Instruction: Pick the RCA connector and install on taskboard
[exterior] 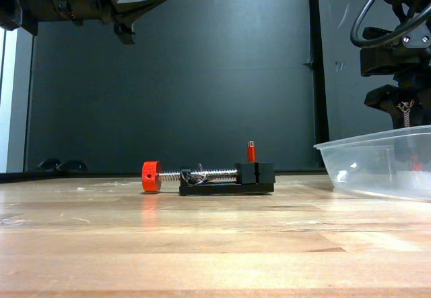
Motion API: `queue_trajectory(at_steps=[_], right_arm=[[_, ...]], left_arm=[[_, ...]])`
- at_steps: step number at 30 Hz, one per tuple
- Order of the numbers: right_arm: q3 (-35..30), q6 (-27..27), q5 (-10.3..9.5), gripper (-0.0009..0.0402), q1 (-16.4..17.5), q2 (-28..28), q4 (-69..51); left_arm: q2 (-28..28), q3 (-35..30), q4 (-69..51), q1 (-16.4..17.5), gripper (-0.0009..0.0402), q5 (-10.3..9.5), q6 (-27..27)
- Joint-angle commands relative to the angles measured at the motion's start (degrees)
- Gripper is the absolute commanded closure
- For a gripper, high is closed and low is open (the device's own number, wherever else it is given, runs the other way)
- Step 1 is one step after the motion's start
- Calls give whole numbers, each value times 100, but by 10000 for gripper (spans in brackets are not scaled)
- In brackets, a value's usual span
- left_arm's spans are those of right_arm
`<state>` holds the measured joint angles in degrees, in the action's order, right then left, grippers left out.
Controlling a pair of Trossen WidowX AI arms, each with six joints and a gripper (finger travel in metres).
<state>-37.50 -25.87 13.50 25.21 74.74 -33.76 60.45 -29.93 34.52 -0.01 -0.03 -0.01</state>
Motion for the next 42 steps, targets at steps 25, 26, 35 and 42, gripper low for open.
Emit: queue_trajectory(at_steps=[25,26,35,42], right_arm=[[39,-17,-17,329,0,-7,-42],[39,-17,-17,332,0,-7,-42],[39,-4,-15,369,-4,-7,-35],[39,-4,-15,393,-4,-7,-31]], left_arm=[[2,-2,2,0,393,0,0],[2,-2,2,2,393,0,0],[2,-2,2,0,393,0,0],[2,-2,2,2,393,0,0]])
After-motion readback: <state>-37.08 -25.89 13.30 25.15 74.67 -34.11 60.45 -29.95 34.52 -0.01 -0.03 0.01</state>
